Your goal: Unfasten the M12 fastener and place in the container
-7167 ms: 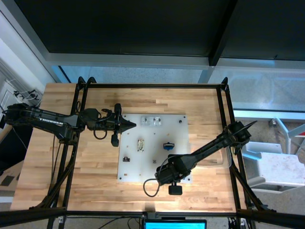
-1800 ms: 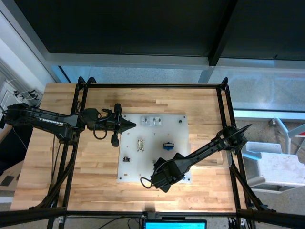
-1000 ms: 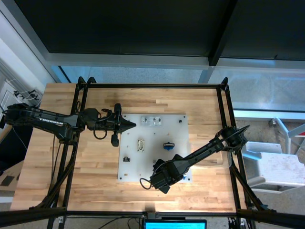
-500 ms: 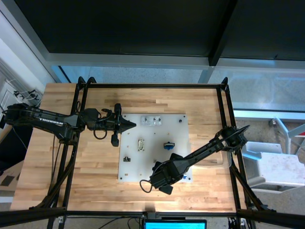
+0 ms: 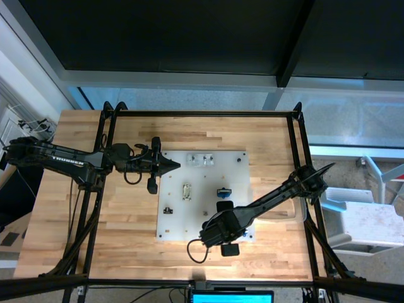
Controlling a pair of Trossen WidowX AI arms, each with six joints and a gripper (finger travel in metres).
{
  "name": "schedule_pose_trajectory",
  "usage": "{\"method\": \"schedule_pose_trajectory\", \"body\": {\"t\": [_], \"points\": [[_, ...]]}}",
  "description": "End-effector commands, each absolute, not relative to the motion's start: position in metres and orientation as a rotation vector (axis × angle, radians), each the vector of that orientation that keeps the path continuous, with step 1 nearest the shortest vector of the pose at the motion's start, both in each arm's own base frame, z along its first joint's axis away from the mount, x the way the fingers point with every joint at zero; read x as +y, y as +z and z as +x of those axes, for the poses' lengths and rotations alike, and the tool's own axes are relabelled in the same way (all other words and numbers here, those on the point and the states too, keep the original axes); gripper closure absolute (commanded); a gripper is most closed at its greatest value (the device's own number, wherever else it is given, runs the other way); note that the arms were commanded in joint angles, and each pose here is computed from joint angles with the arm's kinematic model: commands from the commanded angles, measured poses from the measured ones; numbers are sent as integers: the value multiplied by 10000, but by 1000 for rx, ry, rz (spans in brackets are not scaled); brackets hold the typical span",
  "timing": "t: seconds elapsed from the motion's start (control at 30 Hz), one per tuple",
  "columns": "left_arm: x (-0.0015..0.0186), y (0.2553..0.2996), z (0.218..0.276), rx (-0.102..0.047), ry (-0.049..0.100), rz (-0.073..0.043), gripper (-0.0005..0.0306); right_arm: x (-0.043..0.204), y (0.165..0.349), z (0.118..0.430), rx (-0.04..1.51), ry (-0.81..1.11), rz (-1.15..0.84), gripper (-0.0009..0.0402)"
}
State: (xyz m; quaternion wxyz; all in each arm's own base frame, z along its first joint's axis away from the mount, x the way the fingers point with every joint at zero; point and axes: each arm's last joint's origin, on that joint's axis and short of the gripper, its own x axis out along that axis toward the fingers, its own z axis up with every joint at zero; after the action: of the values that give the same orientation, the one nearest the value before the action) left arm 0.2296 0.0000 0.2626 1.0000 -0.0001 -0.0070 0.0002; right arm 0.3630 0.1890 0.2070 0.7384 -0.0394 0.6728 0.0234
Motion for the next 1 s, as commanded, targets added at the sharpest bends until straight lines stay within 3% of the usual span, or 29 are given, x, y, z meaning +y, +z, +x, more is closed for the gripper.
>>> {"method": "schedule_pose_trajectory", "body": {"t": [0.03, 0.37, 1.0], "points": [[0, 2626, 2296, -14, 0, 0, 300, 1878, 2181, 3599, 1455, 61, -78, 386], [0, 2626, 2296, -14, 0, 0, 300, 1782, 2462, 3409, 1401, 76, -54, 386], [1, 2626, 2296, -14, 1, 0, 300, 1326, 2414, 2549, 1428, -36, 54, 386]]}}
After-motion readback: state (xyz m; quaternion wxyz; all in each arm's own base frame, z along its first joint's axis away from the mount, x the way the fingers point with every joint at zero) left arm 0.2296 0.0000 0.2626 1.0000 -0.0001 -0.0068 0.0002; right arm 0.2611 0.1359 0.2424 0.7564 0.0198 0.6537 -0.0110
